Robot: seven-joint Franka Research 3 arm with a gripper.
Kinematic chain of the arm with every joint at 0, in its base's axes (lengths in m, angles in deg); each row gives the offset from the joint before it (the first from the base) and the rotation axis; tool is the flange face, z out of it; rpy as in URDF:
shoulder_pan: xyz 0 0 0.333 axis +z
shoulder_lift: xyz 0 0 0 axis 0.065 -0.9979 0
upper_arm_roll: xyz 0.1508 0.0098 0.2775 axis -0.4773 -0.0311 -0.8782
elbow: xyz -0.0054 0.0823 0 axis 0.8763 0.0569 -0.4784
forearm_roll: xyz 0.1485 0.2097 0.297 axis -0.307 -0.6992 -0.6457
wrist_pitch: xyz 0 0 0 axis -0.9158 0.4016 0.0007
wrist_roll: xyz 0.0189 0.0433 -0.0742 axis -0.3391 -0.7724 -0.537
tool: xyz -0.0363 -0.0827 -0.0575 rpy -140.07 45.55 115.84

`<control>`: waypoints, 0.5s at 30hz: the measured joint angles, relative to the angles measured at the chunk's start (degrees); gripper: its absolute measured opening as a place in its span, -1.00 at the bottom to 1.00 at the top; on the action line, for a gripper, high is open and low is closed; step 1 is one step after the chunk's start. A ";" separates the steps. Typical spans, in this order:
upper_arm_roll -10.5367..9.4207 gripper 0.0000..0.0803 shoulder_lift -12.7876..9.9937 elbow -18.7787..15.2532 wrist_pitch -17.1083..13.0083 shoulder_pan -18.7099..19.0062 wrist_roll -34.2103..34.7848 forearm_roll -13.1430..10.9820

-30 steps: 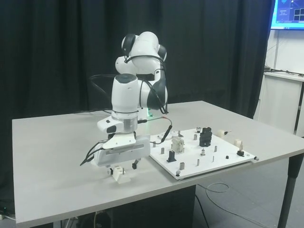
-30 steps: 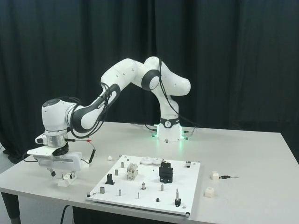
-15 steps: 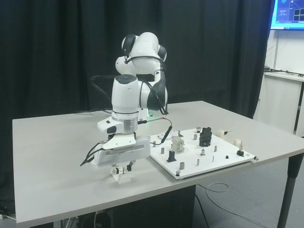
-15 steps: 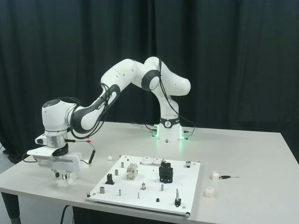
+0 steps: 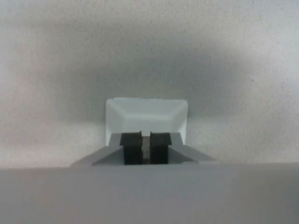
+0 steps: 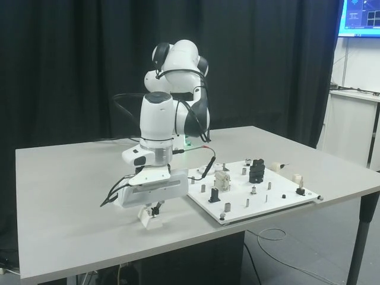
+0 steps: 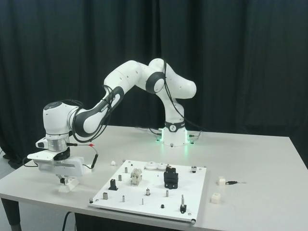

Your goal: Pick square peg 1.

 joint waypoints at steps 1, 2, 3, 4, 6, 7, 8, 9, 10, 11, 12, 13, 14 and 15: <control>0.00 -0.92 0.00 0.00 0.00 0.00 0.00 -0.02; 0.00 -0.92 0.00 0.00 0.00 0.00 0.00 -0.05; 0.00 -0.92 0.00 0.00 0.00 0.01 0.00 -0.08; 0.00 -0.92 0.00 0.00 0.00 0.01 0.00 -0.11; 0.00 -0.92 0.03 0.00 0.02 0.02 0.01 -0.16; 0.00 -0.92 0.06 0.00 0.04 0.03 0.04 -0.18; 0.00 -0.92 0.11 0.00 0.07 0.04 0.06 -0.18; 0.00 -0.92 0.18 0.00 0.13 0.05 0.10 -0.19; 0.00 -0.92 0.28 0.00 0.21 0.07 0.15 -0.19; 0.00 -0.92 0.40 0.00 0.32 0.08 0.22 -0.19; 0.00 -0.92 0.55 0.00 0.45 0.10 0.31 -0.19; 0.01 -0.92 0.71 0.00 0.61 0.12 0.41 -0.19; 0.03 -0.92 0.87 0.00 0.79 0.14 0.48 -0.19; 0.04 -0.92 1.07 0.00 1.05 0.16 0.53 -0.19</control>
